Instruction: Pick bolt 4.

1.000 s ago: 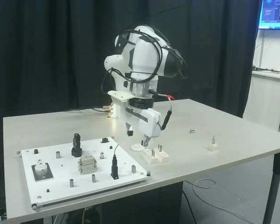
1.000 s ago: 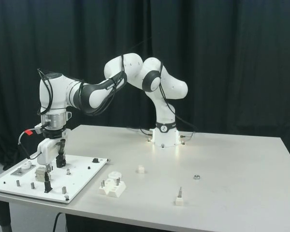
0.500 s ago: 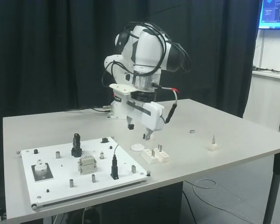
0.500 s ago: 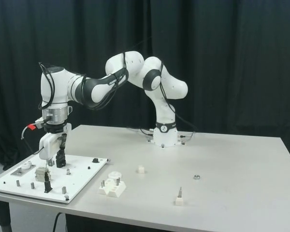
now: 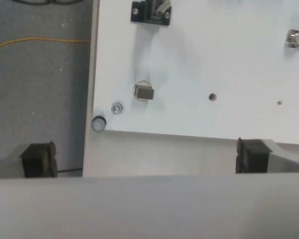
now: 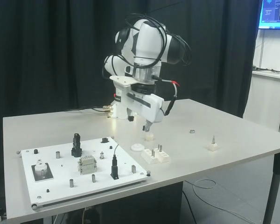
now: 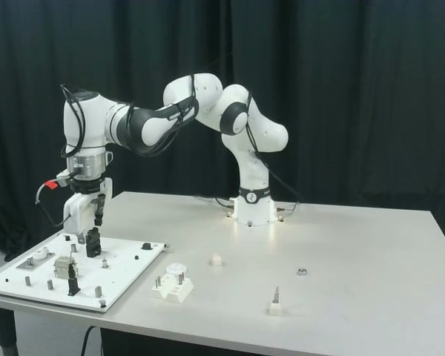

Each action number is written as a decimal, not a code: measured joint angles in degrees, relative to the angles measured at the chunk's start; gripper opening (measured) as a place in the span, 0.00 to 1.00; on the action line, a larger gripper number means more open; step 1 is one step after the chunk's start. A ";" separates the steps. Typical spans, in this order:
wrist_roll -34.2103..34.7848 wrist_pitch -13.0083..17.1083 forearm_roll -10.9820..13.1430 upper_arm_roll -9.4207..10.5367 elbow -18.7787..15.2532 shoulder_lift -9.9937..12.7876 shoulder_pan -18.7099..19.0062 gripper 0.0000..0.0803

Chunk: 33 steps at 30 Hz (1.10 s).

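A white board (image 6: 60, 179) (image 7: 126, 278) (image 5: 229, 59) lies on the grey table and carries several upright grey bolts. In the wrist view one short grey bolt (image 5: 143, 91) stands near the board's corner, beside a small nut (image 5: 117, 107) and a corner screw (image 5: 98, 123). The same bolt (image 6: 133, 168) (image 7: 99, 291) stands by the board's corner in both room views. My gripper (image 6: 138, 123) (image 7: 85, 228) (image 5: 145, 157) hangs well above the board's edge, open, its black fingertips (image 5: 38, 159) wide apart with nothing between them.
Black connectors (image 6: 76, 144) (image 6: 114, 167) and a grey plug block (image 6: 86, 165) stand on the board. Beside it are a white block with pins (image 6: 155, 155), a white disc (image 6: 137, 147), a small white cube (image 6: 149, 136), a nut (image 6: 192, 131) and a pin holder (image 6: 213, 145).
The gripper has risen from just above the table and drawn back toward the arm's base, staying open and holding nothing.
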 joint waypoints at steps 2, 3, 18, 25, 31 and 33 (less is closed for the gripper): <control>0.00 -0.52 -0.15 0.00 0.00 -0.31 0.05 1.00; 0.00 -0.83 -0.22 0.00 0.00 -0.46 0.08 1.00; -2.42 -3.36 -0.57 0.00 0.00 -1.62 0.63 1.00; -7.86 -5.60 0.17 0.19 0.00 -1.69 1.39 1.00; -12.29 -9.44 2.77 0.29 0.00 -2.01 2.31 1.00; -13.12 -11.15 3.54 0.28 -0.02 -2.27 2.69 1.00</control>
